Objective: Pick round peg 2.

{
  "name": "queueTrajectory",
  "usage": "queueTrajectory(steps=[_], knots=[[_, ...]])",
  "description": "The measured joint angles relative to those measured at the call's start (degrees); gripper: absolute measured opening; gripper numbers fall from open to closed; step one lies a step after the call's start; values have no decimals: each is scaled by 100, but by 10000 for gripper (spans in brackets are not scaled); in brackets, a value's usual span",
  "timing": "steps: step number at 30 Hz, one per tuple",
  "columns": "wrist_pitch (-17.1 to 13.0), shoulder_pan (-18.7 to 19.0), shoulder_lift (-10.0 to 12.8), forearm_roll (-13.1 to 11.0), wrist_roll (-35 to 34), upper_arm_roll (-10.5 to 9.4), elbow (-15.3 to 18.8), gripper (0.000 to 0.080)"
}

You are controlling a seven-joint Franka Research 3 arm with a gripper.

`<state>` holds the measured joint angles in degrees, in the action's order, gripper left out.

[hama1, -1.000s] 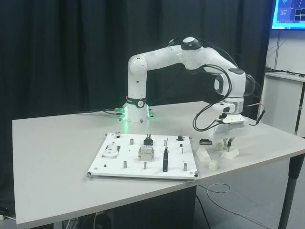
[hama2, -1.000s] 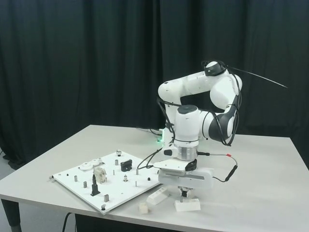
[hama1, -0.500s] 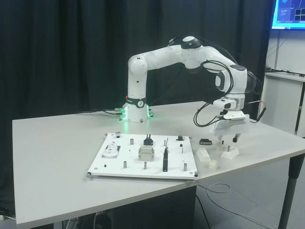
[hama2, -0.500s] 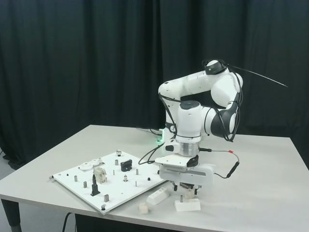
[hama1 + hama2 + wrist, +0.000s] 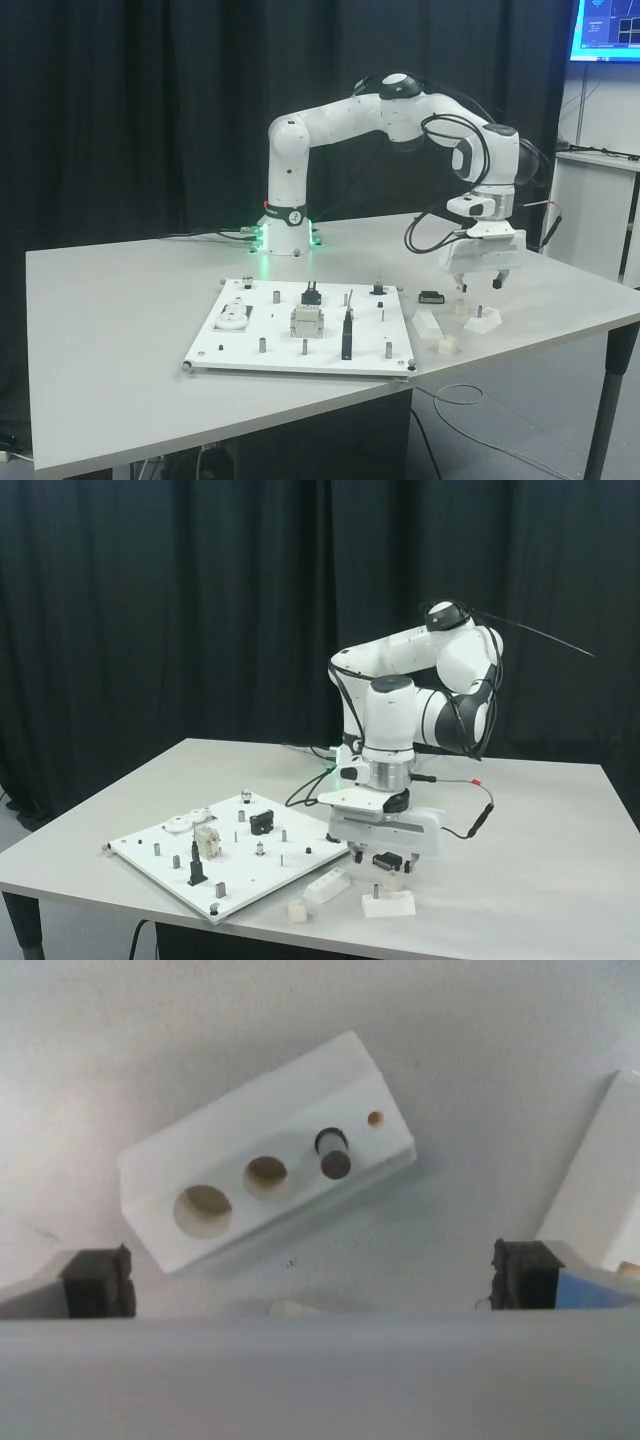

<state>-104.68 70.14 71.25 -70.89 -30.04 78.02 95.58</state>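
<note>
A white holder block (image 5: 265,1165) lies on the grey table, also visible in the room views (image 5: 482,321) (image 5: 388,905). A short dark grey round peg (image 5: 332,1154) stands upright in one of its holes (image 5: 375,889), beside two wider empty holes. My gripper (image 5: 308,1278) hangs open above the block, clear of the peg, with nothing between its black fingertips (image 5: 97,1282). In the room views the gripper (image 5: 481,286) (image 5: 385,863) sits a little above the block.
A white assembly board (image 5: 300,330) with several small parts lies left of the gripper. A long white block (image 5: 427,323), a small white cube (image 5: 447,345) and a small black part (image 5: 431,297) lie between the board and the holder block. The table's front edge is close.
The gripper has risen from low over the holder block to a little above it. The peg stays standing in the block.
</note>
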Motion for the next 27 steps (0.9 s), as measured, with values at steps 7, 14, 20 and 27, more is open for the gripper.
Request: queueTrajectory(steps=[7,14,20,27], knots=[[18,8,-2,0,2,72,-2,799],[-18,1,-2,0,45,112,-34,800],[-80,-24,4,0,214,101,-62,800],[-123,-107,17,0,335,21,-128,800]])
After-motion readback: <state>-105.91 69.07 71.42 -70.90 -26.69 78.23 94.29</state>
